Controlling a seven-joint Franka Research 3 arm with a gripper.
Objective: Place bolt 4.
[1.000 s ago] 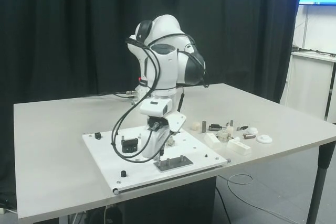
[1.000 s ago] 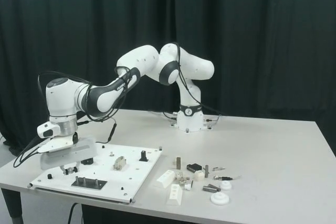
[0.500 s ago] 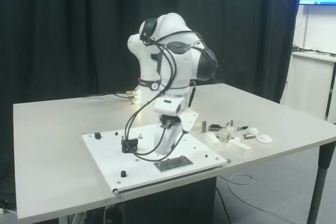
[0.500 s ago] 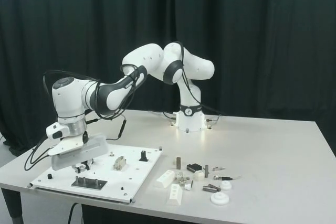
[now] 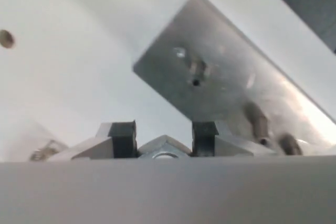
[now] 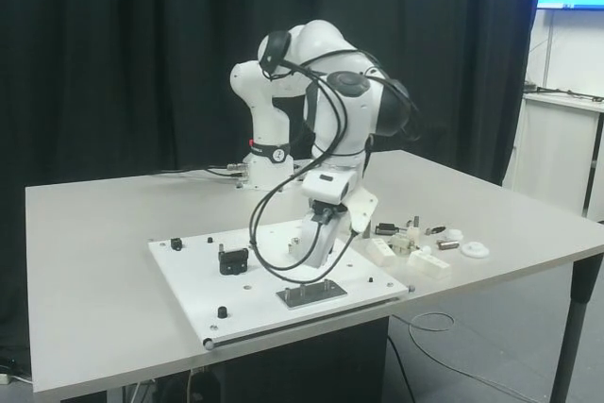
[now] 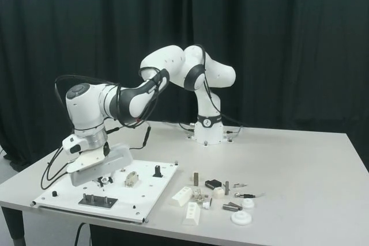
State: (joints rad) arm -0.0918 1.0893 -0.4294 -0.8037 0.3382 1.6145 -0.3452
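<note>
The end effector (image 5: 163, 139) is closed on bolt 4 (image 5: 163, 149) — the bolt's head sits tight between the two black fingers (image 5: 123, 137). Just below the end effector lies a grey metal plate (image 5: 220, 85) with small pegs — it rests on the white board (image 6: 193, 271). Well off to the side, small loose parts (image 7: 222, 197) lie on the bench (image 7: 300, 171).

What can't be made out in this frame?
- Wrist view: the bolt between the pincer fingers is mostly cut off by the camera housing; only its head shows.
- Both room views: the pincer's hold is too small to judge.
- Small parts beside the white board: too small to identify.
</note>
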